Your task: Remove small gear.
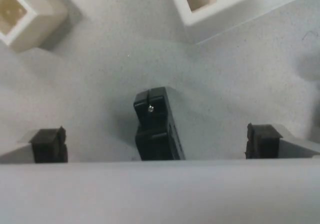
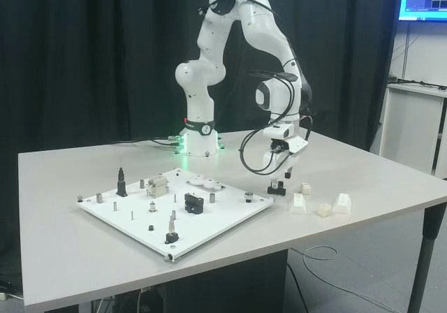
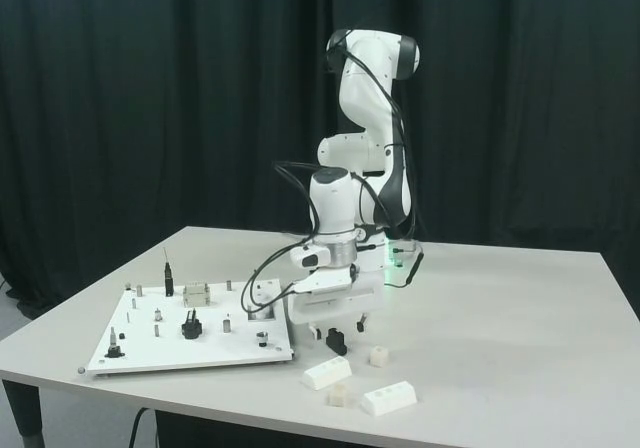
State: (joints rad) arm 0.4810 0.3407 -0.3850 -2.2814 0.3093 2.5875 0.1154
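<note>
Small gear: somewhere in the cluster of white gears (image 2: 207,182) at the far edge of the white board (image 2: 225,214). I cannot tell which one is the small one.
Gears versus hand: in the first room view they sit at about 9 o'clock from the hand, well apart from it, untouched.
Hand (image 1: 155,143): off the board and low over the grey counter (image 2: 70,180), with both fingers spread wide and gripping nothing.
Under the hand: a black block (image 1: 155,126) lies on the counter between the fingertips, clear of both.
Same block, first room view: at the board's corner, just beside it (image 2: 277,188).
Toward 4 o'clock of the hand: white blocks (image 2: 298,204) scattered on the counter.
Arm: white, bent over, with a green light (image 2: 183,142) at its base.
</note>
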